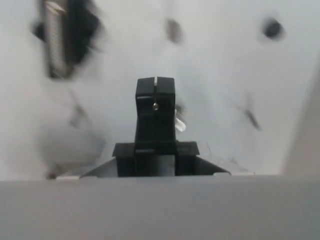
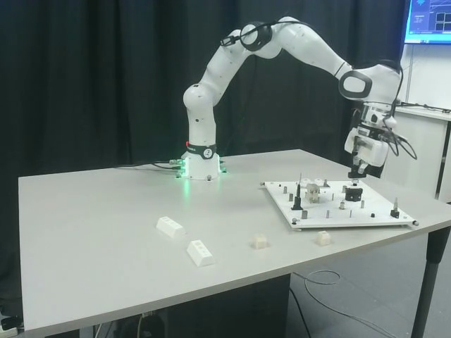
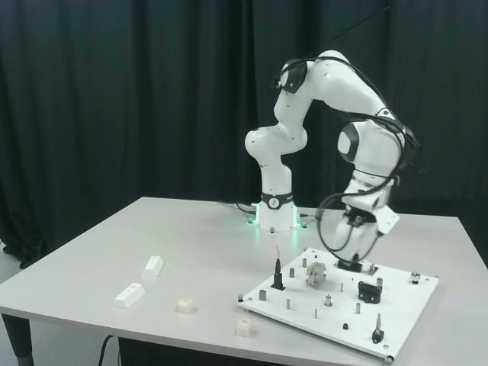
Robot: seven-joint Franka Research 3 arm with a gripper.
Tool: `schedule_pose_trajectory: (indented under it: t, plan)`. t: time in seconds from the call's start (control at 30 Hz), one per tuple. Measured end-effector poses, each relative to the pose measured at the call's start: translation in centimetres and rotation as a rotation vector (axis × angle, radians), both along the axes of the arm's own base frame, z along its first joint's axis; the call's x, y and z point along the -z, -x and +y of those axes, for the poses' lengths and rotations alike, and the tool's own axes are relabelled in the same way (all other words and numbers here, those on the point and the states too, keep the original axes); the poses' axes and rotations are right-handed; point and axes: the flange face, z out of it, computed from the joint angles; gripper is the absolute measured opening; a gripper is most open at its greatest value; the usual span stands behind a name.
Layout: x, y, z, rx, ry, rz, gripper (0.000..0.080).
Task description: Place D-SUB.
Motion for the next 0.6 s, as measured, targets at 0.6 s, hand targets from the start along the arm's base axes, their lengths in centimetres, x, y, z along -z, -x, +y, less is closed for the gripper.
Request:
schedule_pose_trajectory:
  t: [0.6]
  plan:
    - [-4.2,-6.5,-14.1,-0.022,0.091,-0.057,0.0154]
